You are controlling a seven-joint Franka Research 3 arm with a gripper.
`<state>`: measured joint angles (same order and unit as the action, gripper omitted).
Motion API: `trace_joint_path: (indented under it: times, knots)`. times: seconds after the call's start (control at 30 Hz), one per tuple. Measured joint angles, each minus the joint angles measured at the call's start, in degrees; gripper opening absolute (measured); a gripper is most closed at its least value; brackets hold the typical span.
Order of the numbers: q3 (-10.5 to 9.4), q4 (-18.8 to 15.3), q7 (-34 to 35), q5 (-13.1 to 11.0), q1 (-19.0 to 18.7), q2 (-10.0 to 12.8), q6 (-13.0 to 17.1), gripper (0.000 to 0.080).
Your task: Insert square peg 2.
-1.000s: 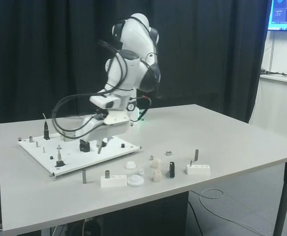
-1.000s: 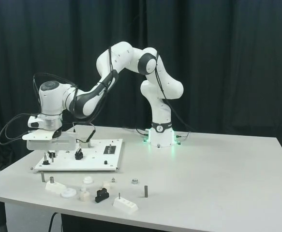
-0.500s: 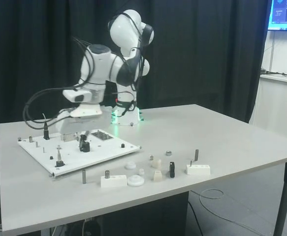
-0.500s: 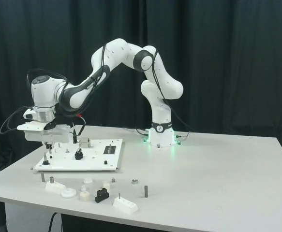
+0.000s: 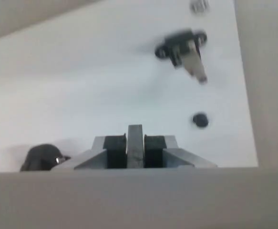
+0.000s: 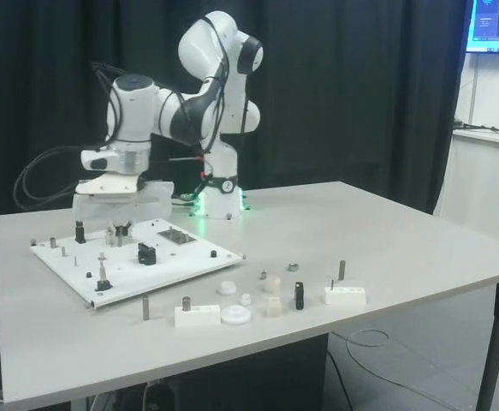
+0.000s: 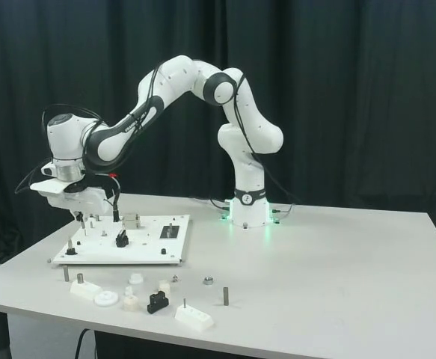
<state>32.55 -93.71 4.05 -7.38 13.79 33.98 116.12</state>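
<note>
The claw (image 5: 135, 148) is closed on a slim grey square peg (image 5: 135, 143), which stands between the two black finger pads (image 5: 115, 151) in the wrist view and is gripped on both sides. Beneath it lies the white board (image 5: 81, 86), with a black fixture holding a tilted metal pin (image 5: 184, 50) and a small black round knob (image 5: 200, 120) well apart from the claw.

Compared with half a second ago, the arm (image 6: 176, 103) has swung further toward the far corner of the board (image 6: 129, 257) in the first room view; its wrist now hangs over the board's back edge, near the upright black post (image 6: 80, 231), where earlier it sat lower over the black block (image 6: 146, 253) in the middle. In the second room view the claw (image 7: 78, 215) has risen above the board (image 7: 128, 243).

The loose white blocks (image 6: 196, 315) and small pegs (image 6: 341, 270) on the grey counter (image 6: 386, 231) lie as they did before.
</note>
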Motion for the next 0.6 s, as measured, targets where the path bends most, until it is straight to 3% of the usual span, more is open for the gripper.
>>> trace_joint_path:
  times: [0.23, 0.6]
  knots:
    - [2.24, -3.68, 0.91, -1.68, 0.0, -1.23, 0.79, 0.0075]
    - [4.37, -9.49, 10.85, -5.53, 0.0, -2.37, 4.6, 0.0075]
